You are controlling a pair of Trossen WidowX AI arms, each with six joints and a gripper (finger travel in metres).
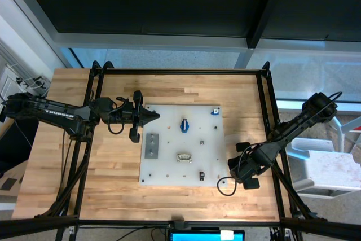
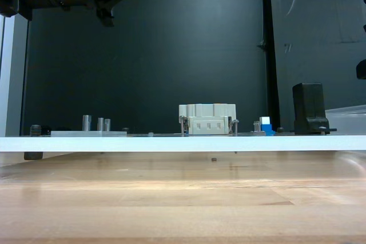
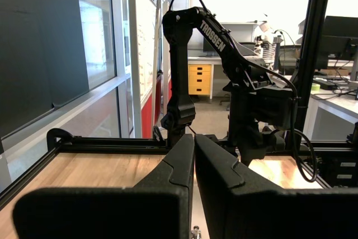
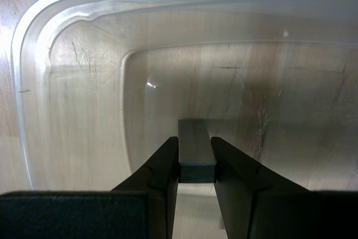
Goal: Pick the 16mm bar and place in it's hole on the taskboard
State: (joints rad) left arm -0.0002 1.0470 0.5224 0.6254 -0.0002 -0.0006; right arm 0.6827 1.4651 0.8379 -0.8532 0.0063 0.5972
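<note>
Right wrist view: right pincer set narrow and gripping the 16mm bar, 1 grey square-ended piece, with a finger flat against each side.
16mm bar, location: held inside a clear tray, on the worktop just beside the right edge of the taskboard. Whether it touches the tray floor cannot be told.
Left pincer: fingers pressed together, holding nothing, raised above the taskboard's far left corner.
Taskboard contents: grey plate with 3 upright pegs, white connector, blue part, black block.
Seat for the bar: not identifiable from these views.
Step in hand, judged: lift the bar out of the tray and carry it to the board.
Handling advice: raise it straight up until it is above the tray wall before any sideways travel. Keep the grip centred so the bar cannot pivot. Line its long axis up with the hole, square its faces to the opening, and lower slowly.
Risks: catching the tray rim; skewed entry jamming.
</note>
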